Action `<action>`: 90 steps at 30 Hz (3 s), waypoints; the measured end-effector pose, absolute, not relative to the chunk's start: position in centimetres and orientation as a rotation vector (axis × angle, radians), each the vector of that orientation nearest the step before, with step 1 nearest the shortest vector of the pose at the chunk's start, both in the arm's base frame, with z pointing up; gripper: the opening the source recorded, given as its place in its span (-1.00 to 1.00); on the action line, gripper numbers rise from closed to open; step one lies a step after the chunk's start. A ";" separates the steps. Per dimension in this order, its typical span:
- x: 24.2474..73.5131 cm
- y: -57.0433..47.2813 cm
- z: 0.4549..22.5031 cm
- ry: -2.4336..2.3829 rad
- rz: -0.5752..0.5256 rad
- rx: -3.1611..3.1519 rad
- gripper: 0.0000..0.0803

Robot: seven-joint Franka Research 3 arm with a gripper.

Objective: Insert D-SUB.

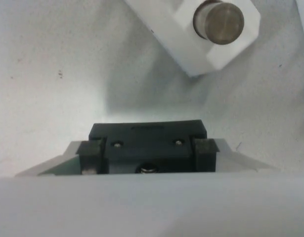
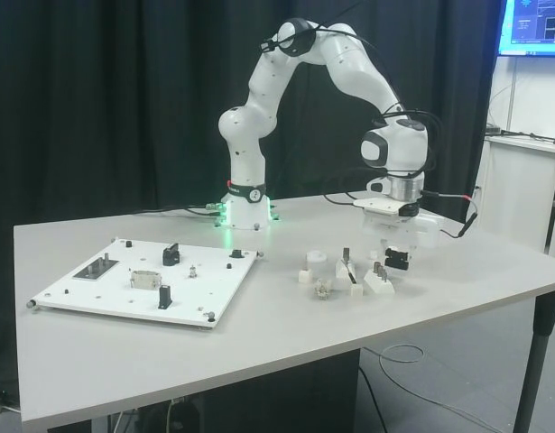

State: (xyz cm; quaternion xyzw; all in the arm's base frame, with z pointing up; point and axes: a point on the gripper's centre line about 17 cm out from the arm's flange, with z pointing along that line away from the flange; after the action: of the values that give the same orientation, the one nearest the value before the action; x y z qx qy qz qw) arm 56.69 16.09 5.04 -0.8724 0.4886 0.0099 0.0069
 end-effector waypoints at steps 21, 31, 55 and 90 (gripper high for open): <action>56.8 15.9 5.2 1.527 0.025 -2.732 -0.05; 57.0 15.7 5.2 1.528 0.020 -2.733 -0.05; 56.0 14.7 5.9 1.498 0.048 -2.802 -0.05; 49.8 2.2 13.9 1.398 0.131 -3.031 -0.05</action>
State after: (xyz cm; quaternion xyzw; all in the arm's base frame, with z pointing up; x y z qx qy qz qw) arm 49.75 2.15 13.85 -0.9029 0.4164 0.0390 -0.0992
